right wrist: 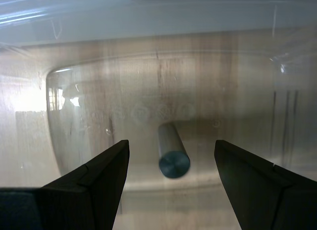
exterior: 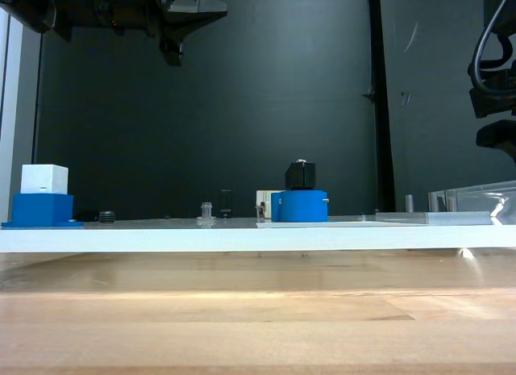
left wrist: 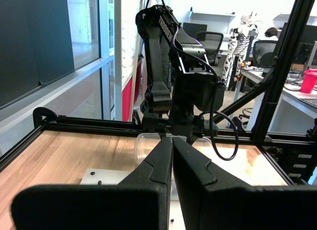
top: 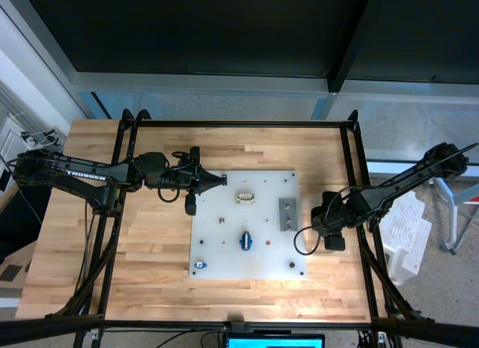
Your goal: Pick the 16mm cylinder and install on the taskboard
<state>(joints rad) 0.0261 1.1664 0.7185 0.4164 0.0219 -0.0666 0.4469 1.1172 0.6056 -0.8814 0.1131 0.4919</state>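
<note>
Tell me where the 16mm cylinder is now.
In the right wrist view the 16mm cylinder lies in the clear tray, ahead of the open right gripper, right of the taskboard; the left gripper hangs shut above the taskboard's far-left corner.

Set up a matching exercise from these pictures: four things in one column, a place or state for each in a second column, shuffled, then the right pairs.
Things
1. left gripper
2. right gripper
3. 16mm cylinder
4. blue round connector

Places or states
A. lying in the clear tray
B. shut, above the far left part of the taskboard
C. standing on the taskboard
D. open, above the clear tray

Pairs: 1-B, 2-D, 3-A, 4-C
</note>
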